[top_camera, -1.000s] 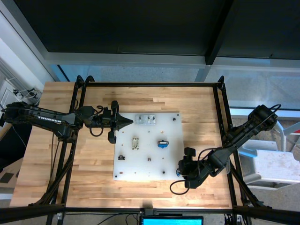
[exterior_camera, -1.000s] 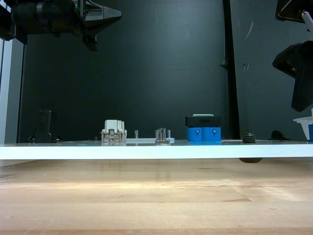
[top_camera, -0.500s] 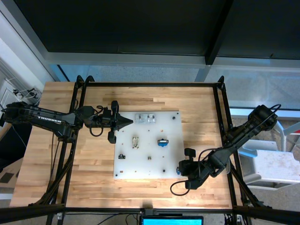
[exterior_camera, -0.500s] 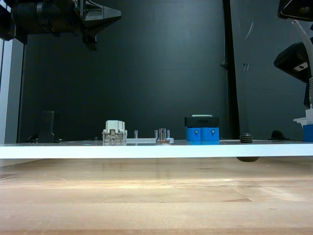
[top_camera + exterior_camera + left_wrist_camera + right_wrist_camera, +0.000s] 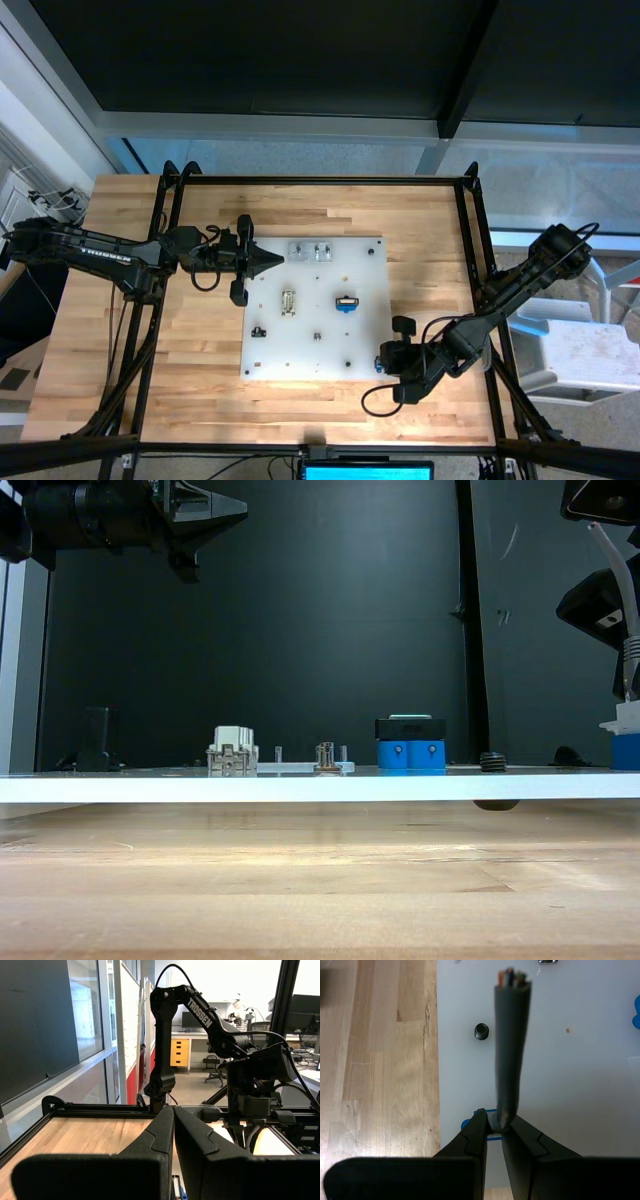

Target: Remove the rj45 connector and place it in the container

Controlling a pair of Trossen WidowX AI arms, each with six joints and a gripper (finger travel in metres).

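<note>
rj45 connector (image 5: 624, 716) pinched at white board (image 5: 300, 355) corner
high view: left gripper (image 5: 278, 258) over the board at its 10 o'clock edge; right gripper (image 5: 384, 360) at the 5 o'clock corner. low view: connector sits on blue jack (image 5: 629, 752), grey cable (image 5: 628, 650) rising toward 12. left wrist: claw pressed together, empty. right wrist: claw clamped on the connector at the cable's foot.

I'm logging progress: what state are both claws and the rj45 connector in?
Left claw: shut, empty, raised over the flat white board's far-left corner.
Right claw: shut on the small pale rj45 connector with grey cable stub.
rj45 connector: seated in its small blue jack, not yet removed.
</note>
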